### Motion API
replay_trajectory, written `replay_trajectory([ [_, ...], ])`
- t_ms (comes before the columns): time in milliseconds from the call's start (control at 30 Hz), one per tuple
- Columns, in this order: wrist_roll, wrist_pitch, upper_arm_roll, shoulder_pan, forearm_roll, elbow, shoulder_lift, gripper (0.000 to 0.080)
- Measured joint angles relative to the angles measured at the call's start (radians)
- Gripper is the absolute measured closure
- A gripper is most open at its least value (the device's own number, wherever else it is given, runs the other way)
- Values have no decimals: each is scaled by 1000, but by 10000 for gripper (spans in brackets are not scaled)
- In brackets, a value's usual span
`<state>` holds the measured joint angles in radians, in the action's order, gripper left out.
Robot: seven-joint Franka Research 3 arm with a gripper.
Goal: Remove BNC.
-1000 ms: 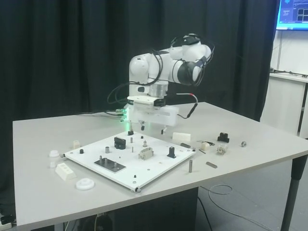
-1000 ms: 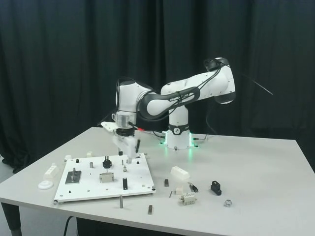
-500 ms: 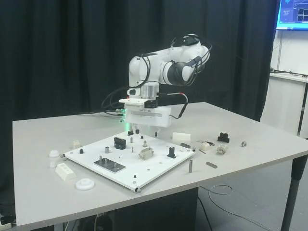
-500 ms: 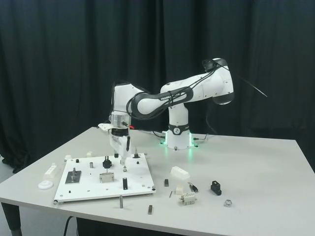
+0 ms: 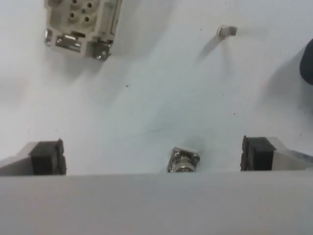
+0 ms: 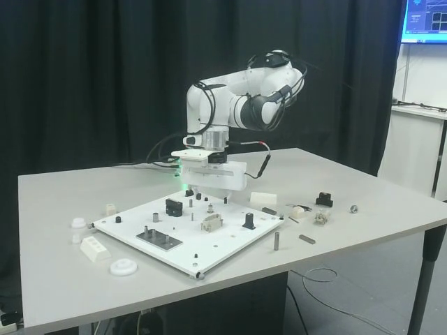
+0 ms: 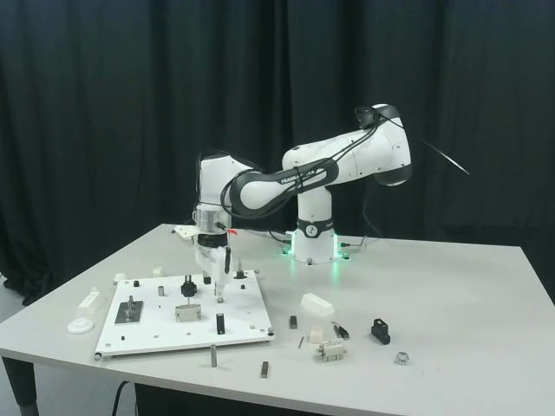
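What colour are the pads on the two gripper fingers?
Black; the pads show best in the wrist view, either side of the connector.

Even room light, soft shadows, blurred wrist view

Black curtain [image 6: 105,84] backdrop, grey table [image 6: 56,202], possibly a screen [image 6: 424,21]

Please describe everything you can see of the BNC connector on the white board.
The BNC connector is a small grey part that looks like metal: a round barrel on a square flange. It stands upright on the white board, mounted there. Nothing grips it; the open claw straddles it, one black pad on each side, both apart from it.
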<state>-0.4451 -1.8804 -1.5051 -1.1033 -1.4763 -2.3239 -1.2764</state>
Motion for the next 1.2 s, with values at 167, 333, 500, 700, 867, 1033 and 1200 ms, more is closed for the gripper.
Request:
replay_trajectory([
  [167, 8, 0, 10, 0, -9, -7, -1, 3],
  [333, 16, 2, 20, 0, -14, -14, -1, 3],
  [500, 28, 6, 30, -1, -27, -26, -1, 3],
  [700, 42, 10, 41, -2, -48, -37, -1, 3],
  [867, 51, 11, 48, -5, -58, -46, -1, 3],
  [1033, 61, 12, 50, -8, -64, -52, -1, 3],
  [1200, 68, 12, 51, -10, -64, -55, -2, 3],
])
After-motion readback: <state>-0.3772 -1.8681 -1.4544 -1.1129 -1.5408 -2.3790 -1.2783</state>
